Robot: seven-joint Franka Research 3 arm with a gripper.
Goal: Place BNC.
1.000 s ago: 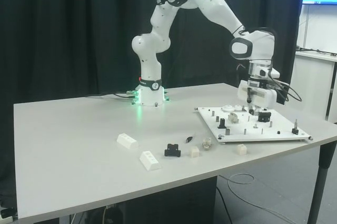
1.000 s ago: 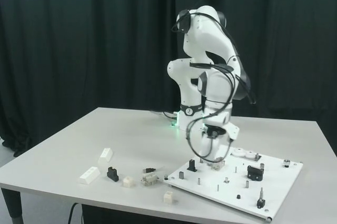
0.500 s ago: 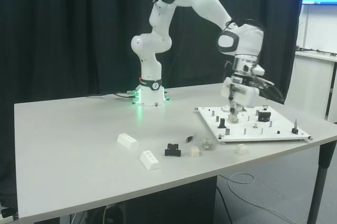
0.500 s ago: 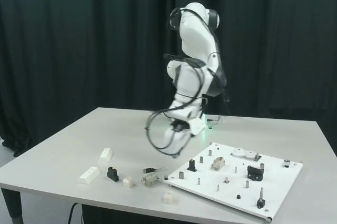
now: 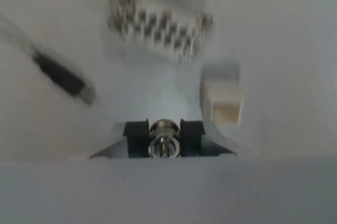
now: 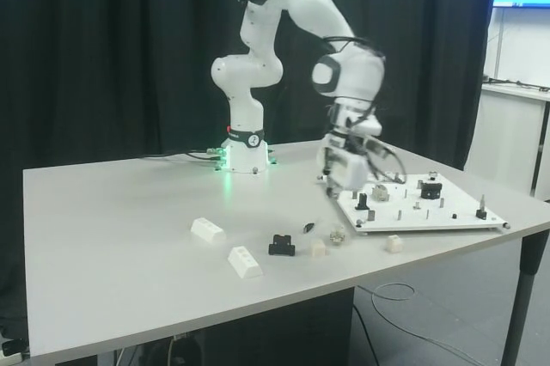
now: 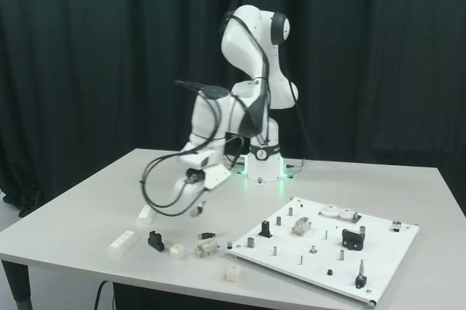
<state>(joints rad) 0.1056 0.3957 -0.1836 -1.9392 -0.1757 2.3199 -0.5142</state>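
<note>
In the wrist view the BNC [image 5: 164, 146], a small metal barrel, sits clamped between the black pads [image 5: 136, 133] of my gripper [image 5: 164, 140]. The gripper is shut on it. In the first room view the gripper [image 6: 333, 192] hangs a little above the table, off the left edge of the white board [image 6: 464, 216]. It is over a group of loose parts. The second room view shows the gripper [image 7: 197, 211] just above a small black plug [image 7: 206, 236]. The BNC itself is too small to make out in either room view.
Below the gripper lie a multi-pin connector [image 5: 158, 24] [image 6: 337, 233], a white cube [image 5: 221, 98] [image 6: 318, 247] and the black plug [image 5: 63, 77] [image 6: 308, 227]. A black block [image 6: 281, 246] and two white blocks [image 6: 207, 229] [image 6: 245, 261] lie further left. Another cube [image 6: 394, 243] sits before the board, which carries pegs and parts.
The arm has swung from over the board, leftwards and down, to the loose parts on the table. The parts on the table and board have not moved.
</note>
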